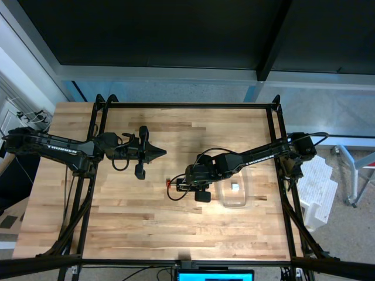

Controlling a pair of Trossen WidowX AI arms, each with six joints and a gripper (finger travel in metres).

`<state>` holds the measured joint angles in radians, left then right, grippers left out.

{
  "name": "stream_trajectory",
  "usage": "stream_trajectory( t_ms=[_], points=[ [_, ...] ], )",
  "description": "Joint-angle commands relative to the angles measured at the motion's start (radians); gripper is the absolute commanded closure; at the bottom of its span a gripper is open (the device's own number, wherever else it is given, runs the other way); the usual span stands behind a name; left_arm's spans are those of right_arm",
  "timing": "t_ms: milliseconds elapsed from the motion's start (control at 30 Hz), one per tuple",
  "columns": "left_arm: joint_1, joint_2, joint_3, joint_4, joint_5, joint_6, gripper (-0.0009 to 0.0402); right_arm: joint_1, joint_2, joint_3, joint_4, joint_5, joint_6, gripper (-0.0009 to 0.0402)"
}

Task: Pick the RCA connector and install on taskboard

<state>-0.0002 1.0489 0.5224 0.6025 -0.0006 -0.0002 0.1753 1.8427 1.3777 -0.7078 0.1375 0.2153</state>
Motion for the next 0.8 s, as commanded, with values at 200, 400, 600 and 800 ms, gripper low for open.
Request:
stream_trajectory(
  t_ms=[200, 400, 600, 800],
  points=[
    [0.000, 0.000, 0.000, 0.000, 0.000, 0.000, 0.0393, -0.010, -0.001, -0.027, 0.033, 0.002, 0.000, 0.0393],
    [0.000, 0.000, 0.000, 0.000, 0.000, 0.000, 0.0393, -0.016, -0.001, -0.044, 0.046, 0.001, 0.000, 0.0393],
    [0.000, 0.000, 0.000, 0.000, 0.000, 0.000, 0.0393, -0.019, -0.001, -0.071, 0.068, 0.001, 0.003, 0.0393],
    [0.000, 0.000, 0.000, 0.000, 0.000, 0.000, 0.0393, -0.019, -0.001, -0.085, 0.086, 0.001, 0.000, 0.0393]
  ],
)
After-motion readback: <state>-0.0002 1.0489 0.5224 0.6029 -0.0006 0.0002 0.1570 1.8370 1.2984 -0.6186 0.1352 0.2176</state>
